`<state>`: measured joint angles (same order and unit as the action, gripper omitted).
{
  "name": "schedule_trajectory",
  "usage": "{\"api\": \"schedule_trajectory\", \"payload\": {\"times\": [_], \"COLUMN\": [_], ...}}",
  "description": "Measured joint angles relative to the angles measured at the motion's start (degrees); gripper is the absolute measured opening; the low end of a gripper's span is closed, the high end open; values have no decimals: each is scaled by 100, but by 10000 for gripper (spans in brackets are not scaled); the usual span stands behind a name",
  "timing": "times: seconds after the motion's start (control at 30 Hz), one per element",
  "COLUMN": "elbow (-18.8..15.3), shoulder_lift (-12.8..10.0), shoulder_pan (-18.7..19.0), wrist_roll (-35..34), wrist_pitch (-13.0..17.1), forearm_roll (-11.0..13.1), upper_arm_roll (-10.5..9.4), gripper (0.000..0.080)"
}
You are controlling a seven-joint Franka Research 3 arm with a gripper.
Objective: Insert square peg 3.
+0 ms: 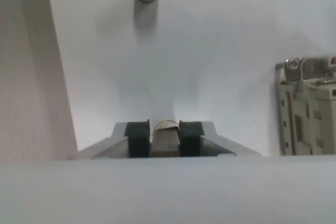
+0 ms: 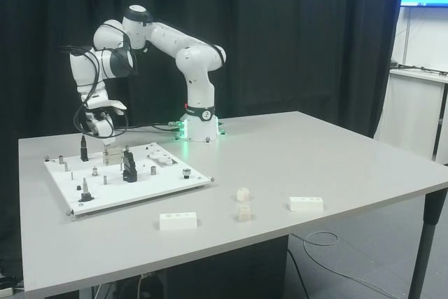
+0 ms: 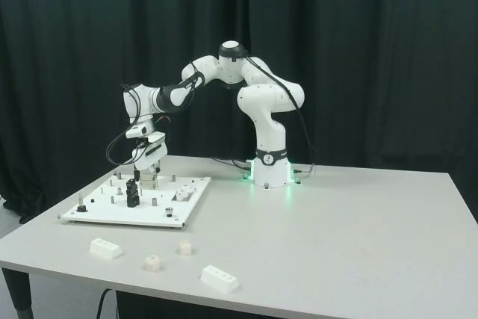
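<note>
Gripper (image 1: pixel 165 139) clenched on square peg (image 1: pixel 164 136) above white board (image 1: pixel 210 66); risk: misalignment jams peg at hole edge

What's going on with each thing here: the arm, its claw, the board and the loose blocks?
Arm: reaching out over the board.
Gripper: shut on a metal peg, above the board.
Peg: held between the fingers, not yet inserted.
White board: flat on the table, small parts standing on it.
Loose blocks: lying on the table, untouched.
</note>
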<state>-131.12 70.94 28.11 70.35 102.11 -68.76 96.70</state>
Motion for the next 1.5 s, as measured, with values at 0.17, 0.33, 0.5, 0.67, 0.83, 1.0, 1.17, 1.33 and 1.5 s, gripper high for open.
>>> {"api": "schedule_trajectory", "payload": {"times": [0.17,0.33,0.5,0.67,0.83,1.0,1.17,1.33,1.5], "elbow": [-1,-3,-12,-49,-93,-126,-149,-155,-155], "shoulder_lift": [0,0,0,-3,-22,-49,-66,-66,-66], "shoulder_pan": [0,0,-1,-5,-9,-9,-9,-9,-10], "wrist_roll": [-25,-31,-32,-40,-107,-167,-215,-225,-226], "wrist_pitch": [-5,-7,-11,-35,-39,-42,-42,-42,-41], "forearm_roll": [16,23,56,145,171,172,171,171,170], "upper_arm_roll": [0,-1,-8,-22,-32,-32,-33,-33,-33], "gripper": [114,114,114,114,114,114,114,114,114]}}
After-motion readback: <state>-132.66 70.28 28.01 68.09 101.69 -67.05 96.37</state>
